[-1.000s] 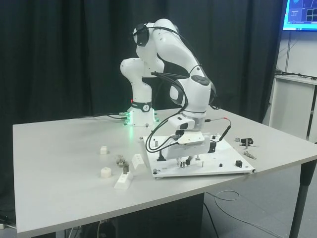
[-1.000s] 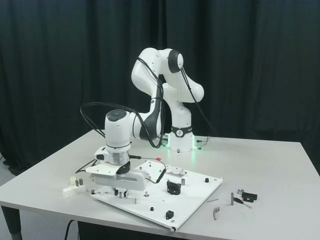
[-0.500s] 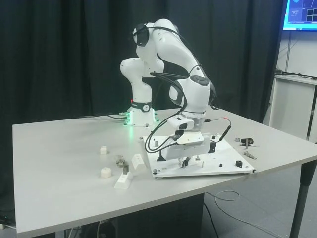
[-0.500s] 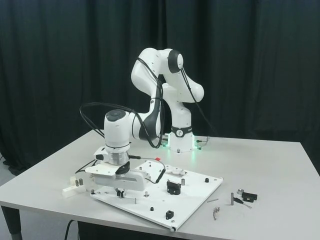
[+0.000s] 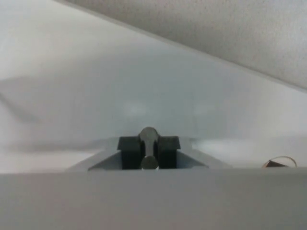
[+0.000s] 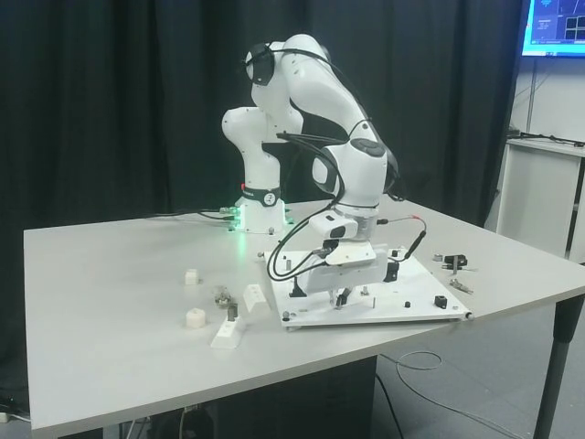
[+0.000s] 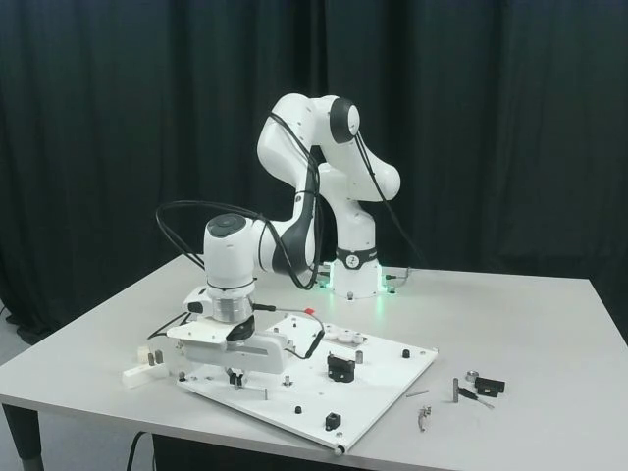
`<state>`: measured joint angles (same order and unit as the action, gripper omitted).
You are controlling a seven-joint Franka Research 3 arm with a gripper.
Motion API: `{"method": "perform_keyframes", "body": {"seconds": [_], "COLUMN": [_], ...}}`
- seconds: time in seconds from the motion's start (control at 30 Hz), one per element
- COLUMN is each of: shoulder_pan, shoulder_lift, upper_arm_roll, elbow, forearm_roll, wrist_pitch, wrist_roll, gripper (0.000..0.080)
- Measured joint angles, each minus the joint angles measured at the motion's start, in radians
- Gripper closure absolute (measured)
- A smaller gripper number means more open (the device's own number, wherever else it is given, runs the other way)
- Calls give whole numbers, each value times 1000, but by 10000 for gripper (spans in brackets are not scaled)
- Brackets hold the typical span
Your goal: Remove round peg 2.
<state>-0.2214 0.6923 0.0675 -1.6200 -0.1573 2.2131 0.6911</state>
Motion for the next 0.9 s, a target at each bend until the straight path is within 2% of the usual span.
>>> {"method": "perform_keyframes", "body": {"seconds": [0.53,0.9], "shoulder_pan": [2,9], "shoulder_lift": [-29,-78], "upper_arm_roll": [0,-7], "elbow": [1,2], "forearm_roll": [1,1], "wrist_pitch": [-39,-108], "wrist_roll": [0,0], "gripper": [732,732]}}
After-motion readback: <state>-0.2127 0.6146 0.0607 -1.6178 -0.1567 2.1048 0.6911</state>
